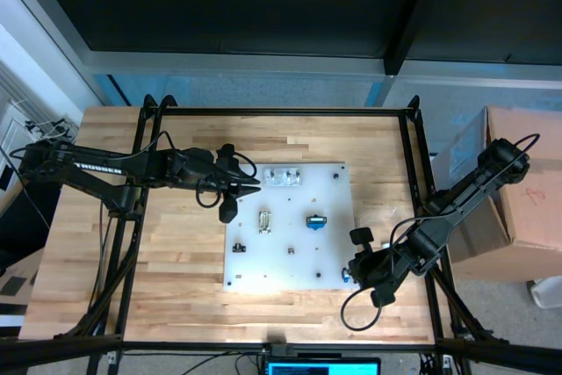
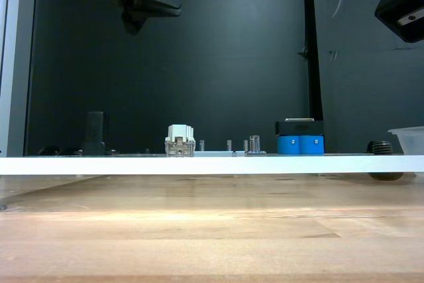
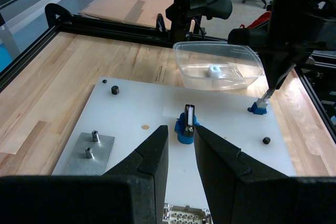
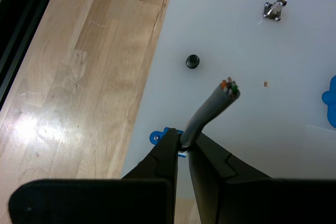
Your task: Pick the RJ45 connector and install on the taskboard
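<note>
The RJ45 connector [image 4: 182, 148] is pinched at its base between my right gripper's [image 4: 182, 149] fingertips, and a short grey cable stub [image 4: 210, 109] with bare coloured wires sticks out of it. It sits at the blue seat [image 4: 156, 137] on the near right corner of the white taskboard [image 1: 290, 270]. I cannot tell how far in it is. In the high view my right gripper [image 1: 353, 273] is over that corner. My left gripper [image 1: 255, 183] hovers above the board's far left edge. Its fingers [image 3: 152, 156] stand slightly apart with nothing between them.
A clear plastic tub [image 3: 218, 69] holding a white part stands at the board's far edge. A blue D-sub connector [image 3: 186, 124], a metal plate with two pegs [image 3: 92, 148] and a black knob [image 4: 192, 61] sit on the board. A cardboard box [image 1: 518, 199] stands to the right of the table.
</note>
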Controlling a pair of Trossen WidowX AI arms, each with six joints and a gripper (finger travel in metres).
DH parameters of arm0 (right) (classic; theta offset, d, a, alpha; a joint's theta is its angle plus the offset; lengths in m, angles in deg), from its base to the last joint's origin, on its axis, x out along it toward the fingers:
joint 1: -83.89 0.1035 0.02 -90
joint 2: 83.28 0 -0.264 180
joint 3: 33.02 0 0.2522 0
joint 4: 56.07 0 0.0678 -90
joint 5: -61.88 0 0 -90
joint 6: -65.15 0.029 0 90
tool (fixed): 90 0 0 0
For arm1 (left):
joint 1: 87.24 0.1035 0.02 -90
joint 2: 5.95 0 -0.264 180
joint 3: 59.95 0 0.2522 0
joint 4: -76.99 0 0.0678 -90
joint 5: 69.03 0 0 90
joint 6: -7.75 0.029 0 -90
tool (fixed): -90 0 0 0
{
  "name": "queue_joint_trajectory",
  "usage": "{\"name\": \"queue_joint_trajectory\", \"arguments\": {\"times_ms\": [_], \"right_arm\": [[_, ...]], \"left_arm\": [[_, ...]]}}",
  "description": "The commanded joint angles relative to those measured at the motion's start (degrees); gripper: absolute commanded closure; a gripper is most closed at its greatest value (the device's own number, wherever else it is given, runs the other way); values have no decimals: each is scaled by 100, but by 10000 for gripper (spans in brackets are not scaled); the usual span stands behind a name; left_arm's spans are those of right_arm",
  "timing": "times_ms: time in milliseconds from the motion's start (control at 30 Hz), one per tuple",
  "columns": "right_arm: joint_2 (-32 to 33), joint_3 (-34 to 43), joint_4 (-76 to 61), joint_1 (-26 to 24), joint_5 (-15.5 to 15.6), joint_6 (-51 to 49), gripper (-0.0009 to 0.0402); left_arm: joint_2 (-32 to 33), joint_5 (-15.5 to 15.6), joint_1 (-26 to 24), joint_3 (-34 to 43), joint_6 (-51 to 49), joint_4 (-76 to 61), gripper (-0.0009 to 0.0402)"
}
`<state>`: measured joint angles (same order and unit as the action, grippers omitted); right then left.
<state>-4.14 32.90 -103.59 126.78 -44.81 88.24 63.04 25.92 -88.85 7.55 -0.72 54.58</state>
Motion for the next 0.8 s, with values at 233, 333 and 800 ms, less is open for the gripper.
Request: {"name": "queue_joint_trajectory", "arguments": {"times_ms": [233,333,800], "right_arm": [[4,-76,28,0,2,2,393],[4,-157,63,0,-26,4,393],[101,-627,621,-4,24,52,393]], "left_arm": [[0,-2,2,2,0,2,328],[0,-2,2,2,0,2,328],[0,0,2,2,0,2,328]]}}
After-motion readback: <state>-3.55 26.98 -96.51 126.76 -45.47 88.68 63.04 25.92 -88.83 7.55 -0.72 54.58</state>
